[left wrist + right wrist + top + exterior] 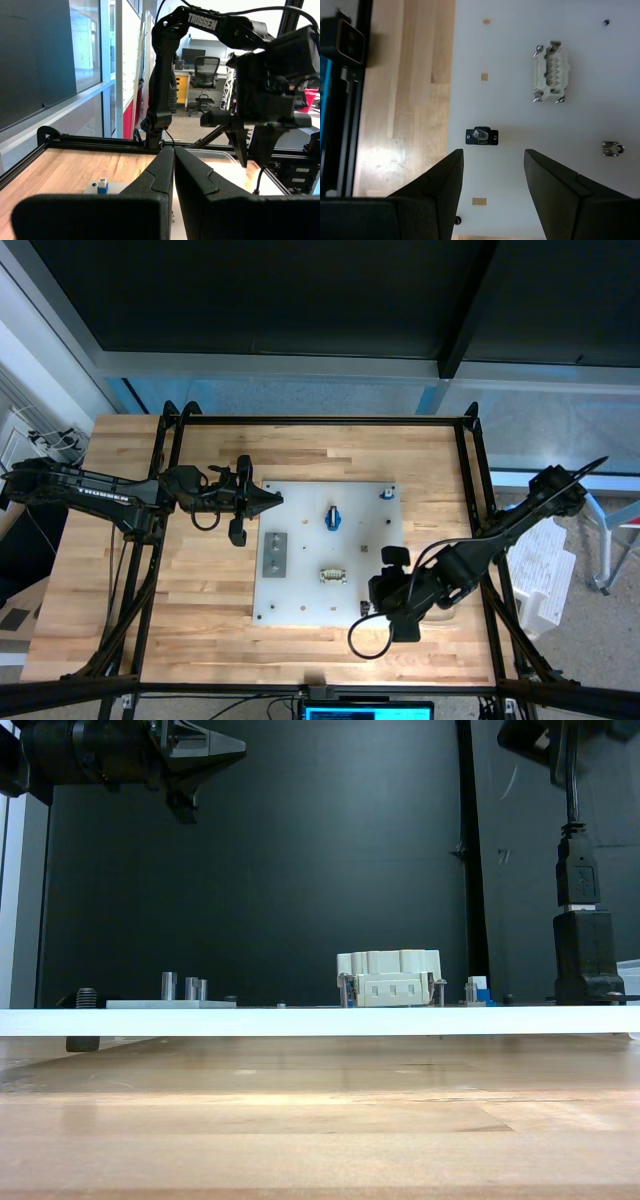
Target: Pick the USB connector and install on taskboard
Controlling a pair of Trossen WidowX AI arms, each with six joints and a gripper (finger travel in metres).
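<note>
USB connector (481, 136) stands on the taskboard (520, 30), near-right of the multi-pin socket (550, 72). Right gripper (493, 152) hovers higher over the same spot, fingers wide apart, empty. Left gripper (272, 498), raised far-left of the socket, fingers pressed together, empty.

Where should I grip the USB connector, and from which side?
Probably from straight above: the USB connector stands on the taskboard, end-on to the right gripper, whose jaws hang open above it. Close on its two short ends, which line up with the jaws. The left gripper is parked, shut, above the board's far-left corner.
</note>
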